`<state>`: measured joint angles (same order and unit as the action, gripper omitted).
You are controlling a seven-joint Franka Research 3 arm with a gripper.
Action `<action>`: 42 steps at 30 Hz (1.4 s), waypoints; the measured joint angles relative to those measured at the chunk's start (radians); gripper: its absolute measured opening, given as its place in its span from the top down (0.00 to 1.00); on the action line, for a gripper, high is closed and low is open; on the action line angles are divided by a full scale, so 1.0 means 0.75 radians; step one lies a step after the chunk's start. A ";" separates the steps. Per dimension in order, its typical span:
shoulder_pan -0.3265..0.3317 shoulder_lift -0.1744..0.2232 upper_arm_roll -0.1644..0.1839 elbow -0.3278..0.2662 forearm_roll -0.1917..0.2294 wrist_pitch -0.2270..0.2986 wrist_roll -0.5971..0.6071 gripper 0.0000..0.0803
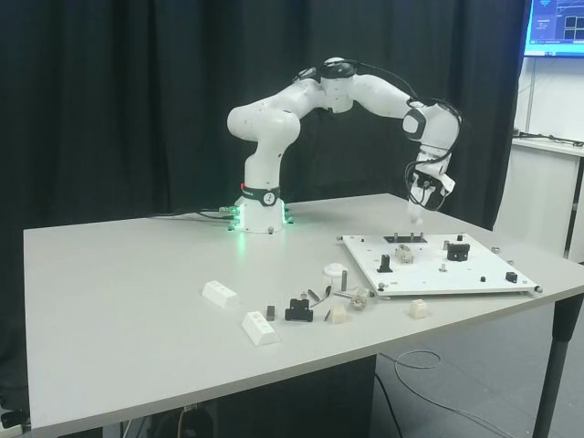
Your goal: Place medium gear.
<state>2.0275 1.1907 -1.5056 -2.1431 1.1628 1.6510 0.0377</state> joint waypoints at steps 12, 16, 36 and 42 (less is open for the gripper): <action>0.000 0.000 -0.021 0.013 -0.015 -0.019 0.010 0.51; 0.000 0.000 -0.022 0.013 -0.017 -0.019 0.011 0.51; -0.004 0.000 -0.023 0.013 -0.024 -0.019 0.011 0.51; -0.004 0.000 -0.023 0.013 -0.024 -0.019 0.011 0.51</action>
<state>2.0245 1.1908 -1.5232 -2.1332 1.1445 1.6365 0.0456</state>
